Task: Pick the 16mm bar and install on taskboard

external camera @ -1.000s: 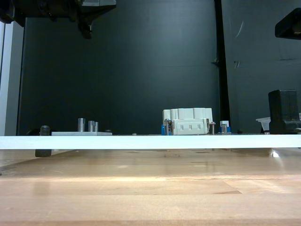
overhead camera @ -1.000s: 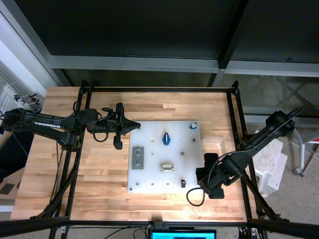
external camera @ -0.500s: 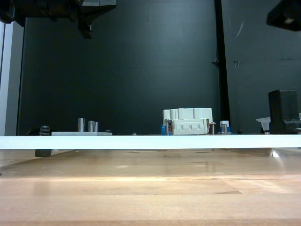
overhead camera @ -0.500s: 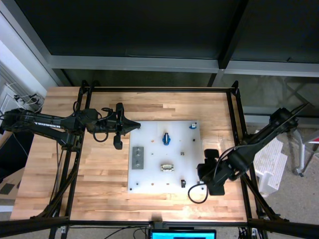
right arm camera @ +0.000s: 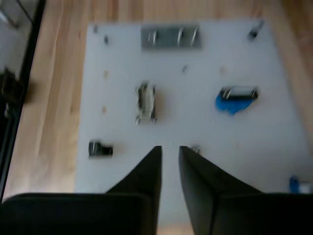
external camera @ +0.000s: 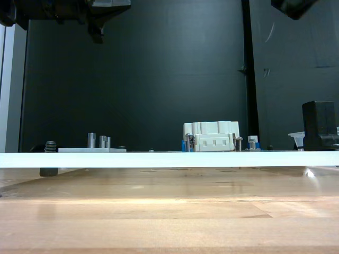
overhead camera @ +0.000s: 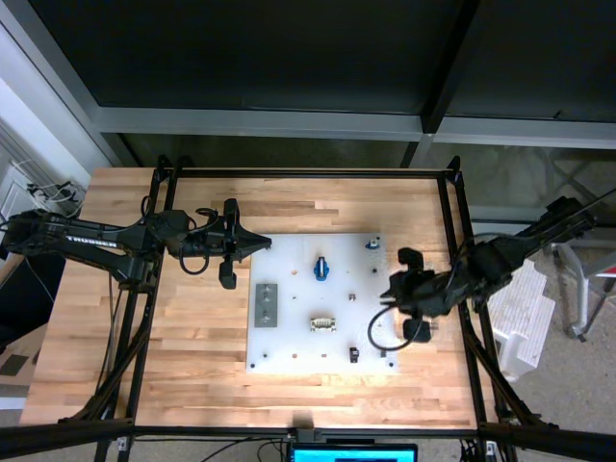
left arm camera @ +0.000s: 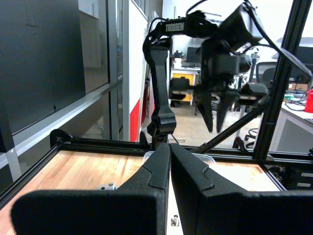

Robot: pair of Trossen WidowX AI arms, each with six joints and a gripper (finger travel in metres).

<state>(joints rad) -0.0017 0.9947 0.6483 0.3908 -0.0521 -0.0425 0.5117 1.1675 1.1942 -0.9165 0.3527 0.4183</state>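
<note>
Steel pegs [external camera: 103, 141], three of them, stand upright in a grey block [overhead camera: 265, 306] on the left side of the white taskboard [overhead camera: 289, 351]. I cannot tell whether one of them is the 16mm bar. What is plain is that neither gripper carries it.

Over to the right gripper [right arm camera: 169, 149]: it hangs in the air above the board's right edge, angled down across the board toward the grey block. Its fingers [right arm camera: 146, 169] are a narrow gap apart, and there's nothing between them.

Now the left gripper [left arm camera: 169, 146]. It's up high over the wooden table [overhead camera: 192, 366], just off the board's far-left corner and pointing inward. Its fingers are pressed together and empty.

Elsewhere on the board, a white connector [overhead camera: 323, 324] sits near the middle and a blue part [overhead camera: 321, 268] lies beyond it. There's a small black piece [overhead camera: 353, 354] toward the near edge and another small blue bit [overhead camera: 372, 243] at the far-right corner.
</note>
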